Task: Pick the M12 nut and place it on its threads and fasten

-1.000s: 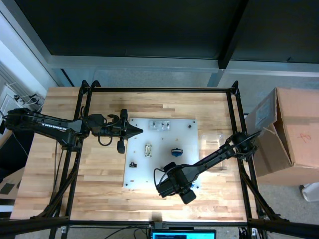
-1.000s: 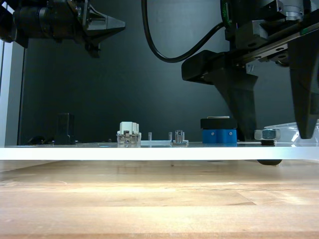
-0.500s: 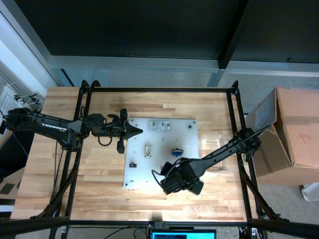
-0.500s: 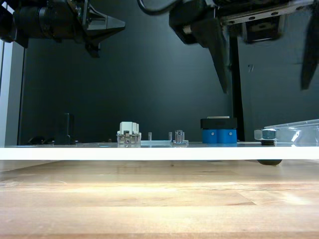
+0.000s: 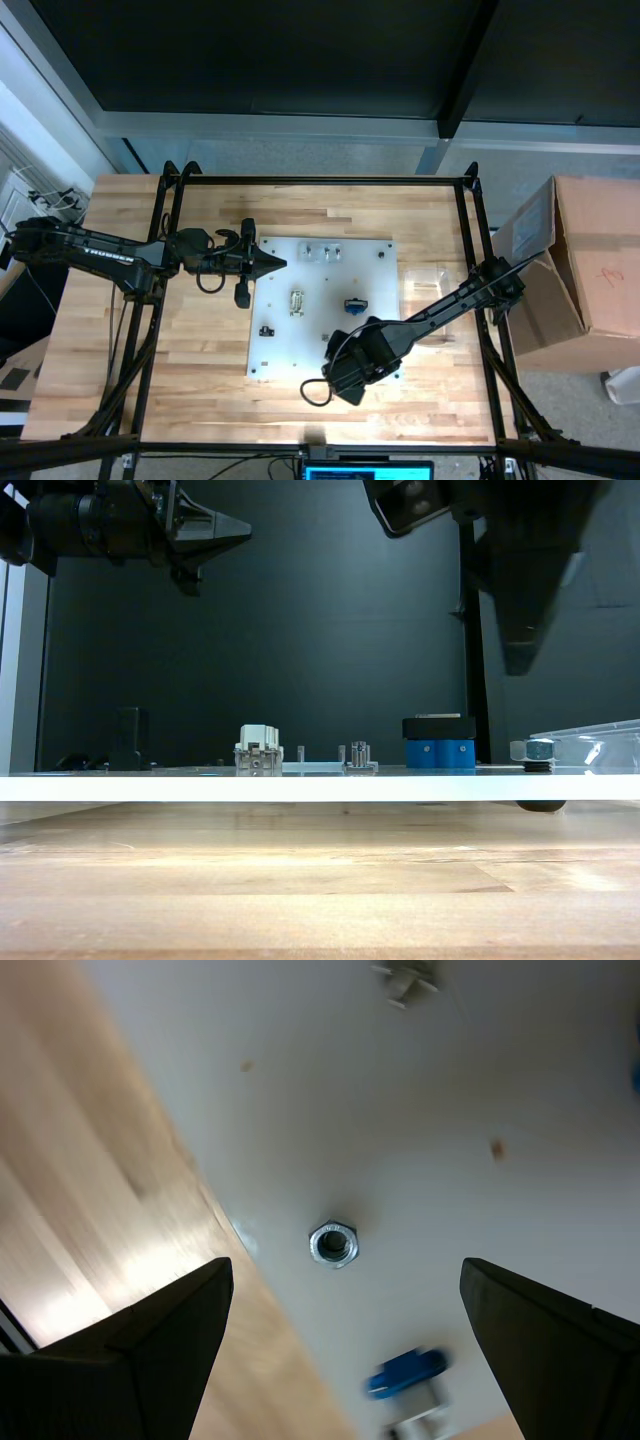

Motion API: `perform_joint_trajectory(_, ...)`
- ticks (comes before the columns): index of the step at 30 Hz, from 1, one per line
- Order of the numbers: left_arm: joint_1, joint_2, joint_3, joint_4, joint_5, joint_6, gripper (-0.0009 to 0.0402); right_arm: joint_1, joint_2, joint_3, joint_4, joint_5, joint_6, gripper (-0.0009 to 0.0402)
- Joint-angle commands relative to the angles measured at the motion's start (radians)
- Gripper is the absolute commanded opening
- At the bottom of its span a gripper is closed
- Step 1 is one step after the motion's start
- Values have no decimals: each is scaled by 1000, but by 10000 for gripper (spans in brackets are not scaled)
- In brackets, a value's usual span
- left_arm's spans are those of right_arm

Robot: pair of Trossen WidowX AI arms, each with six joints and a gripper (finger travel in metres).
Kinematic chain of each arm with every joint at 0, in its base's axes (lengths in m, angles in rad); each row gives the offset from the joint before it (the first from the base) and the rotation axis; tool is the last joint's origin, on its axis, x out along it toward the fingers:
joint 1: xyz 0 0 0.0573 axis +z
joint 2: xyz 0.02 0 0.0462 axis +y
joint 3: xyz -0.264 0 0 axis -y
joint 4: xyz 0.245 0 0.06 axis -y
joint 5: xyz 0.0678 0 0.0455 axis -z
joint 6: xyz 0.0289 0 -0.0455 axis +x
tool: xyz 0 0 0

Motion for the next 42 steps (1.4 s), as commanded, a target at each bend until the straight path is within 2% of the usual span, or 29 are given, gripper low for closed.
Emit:
perform_joint_trajectory(1,0,0,0,0,0,0,0,0,3,-1,4,21,-19,318)
perform_joint_trajectory(10,0,0,0,1,0,0,0,-2,-1,-1,-18,31,-139,318)
perform_joint_trajectory(14,0,0,0,0,0,0,0,-11,-1,-19,-42,-13,-187,292)
perform_joint_trajectory(18,0,0,0,0,0,0,0,-29,-6,-73,-21,-84,-220,206)
perform_joint_trajectory(25,0,0,0,0,0,0,0,-40,-39,-146,45,-82,-291,-8)
perform_joint_trajectory(28,0,0,0,0,0,0,0,-46,-39,-161,75,-81,-319,16)
perform_joint_trajectory(33,0,0,0,1,0,0,0,-48,-31,-196,145,-82,-344,-3)
perform_joint_trajectory(39,0,0,0,0,0,0,0,-48,-31,-221,181,-88,-355,1)
perform_joint_trajectory(41,0,0,0,0,0,0,0,-48,-31,-221,189,-139,-381,-1)
perform_joint_trajectory(42,0,0,0,0,0,0,0,-48,-31,-221,194,-198,-406,0)
